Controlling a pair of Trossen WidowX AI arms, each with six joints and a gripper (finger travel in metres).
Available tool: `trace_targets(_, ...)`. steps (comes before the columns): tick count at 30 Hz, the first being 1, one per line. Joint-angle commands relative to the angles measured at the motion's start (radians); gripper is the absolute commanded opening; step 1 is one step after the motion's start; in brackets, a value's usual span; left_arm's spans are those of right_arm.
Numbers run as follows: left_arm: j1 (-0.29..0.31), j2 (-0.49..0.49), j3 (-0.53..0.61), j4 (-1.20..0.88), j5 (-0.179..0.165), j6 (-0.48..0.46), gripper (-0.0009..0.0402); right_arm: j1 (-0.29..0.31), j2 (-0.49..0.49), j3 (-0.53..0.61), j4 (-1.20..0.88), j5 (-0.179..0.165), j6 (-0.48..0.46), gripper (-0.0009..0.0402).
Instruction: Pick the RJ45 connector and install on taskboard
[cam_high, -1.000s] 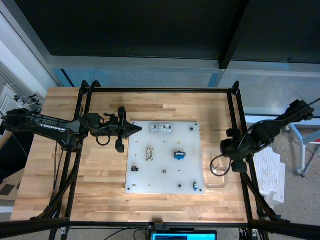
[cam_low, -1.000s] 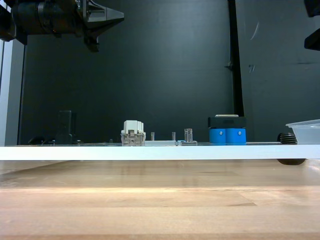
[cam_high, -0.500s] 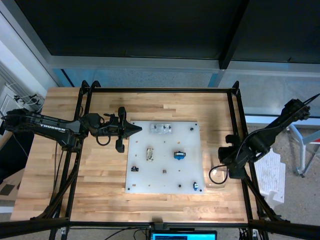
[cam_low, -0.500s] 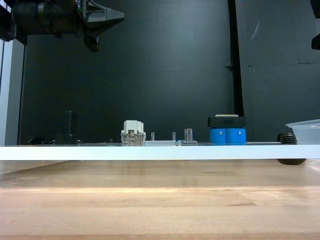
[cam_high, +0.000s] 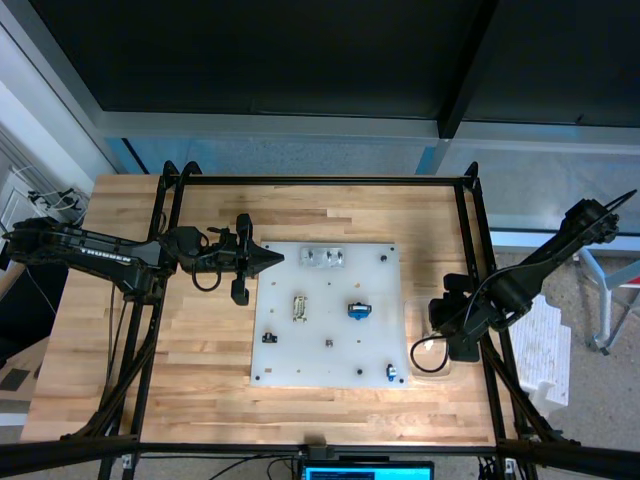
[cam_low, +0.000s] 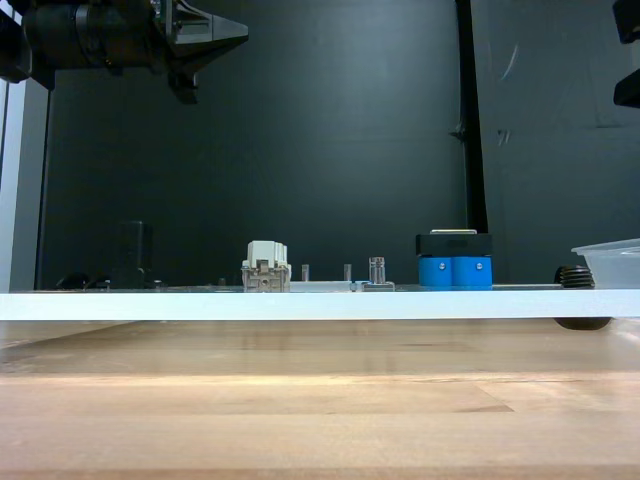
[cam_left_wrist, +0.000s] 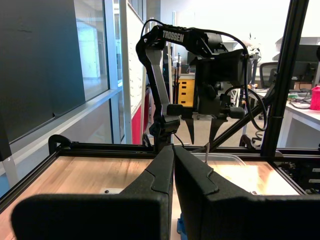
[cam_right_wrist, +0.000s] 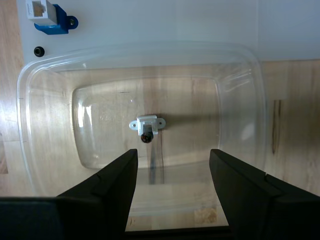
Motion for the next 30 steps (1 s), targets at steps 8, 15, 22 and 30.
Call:
trace_targets(8,0.000,0.000,0.000,0.000,0.000,0.000,0.0000,0.009,0.002,-0.074,0.079,-0.008,0.002,0.0213)
trace_targets(15,0.000,0.000,0.000,0.000,0.000,0.000,0.0000,0.016,0.038,-0.090,0.117,-0.008,-0.002,0.0213)
trace_targets(22,0.000,0.000,0.000,0.000,0.000,0.000,0.0000,0.027,0.039,-0.118,0.160,-0.007,-0.001,0.0213)
trace_targets(30,0.000,0.000,0.000,0.000,0.000,0.000,0.0000,0.034,0.047,-0.167,0.238,-0.008,-0.011,0.0213)
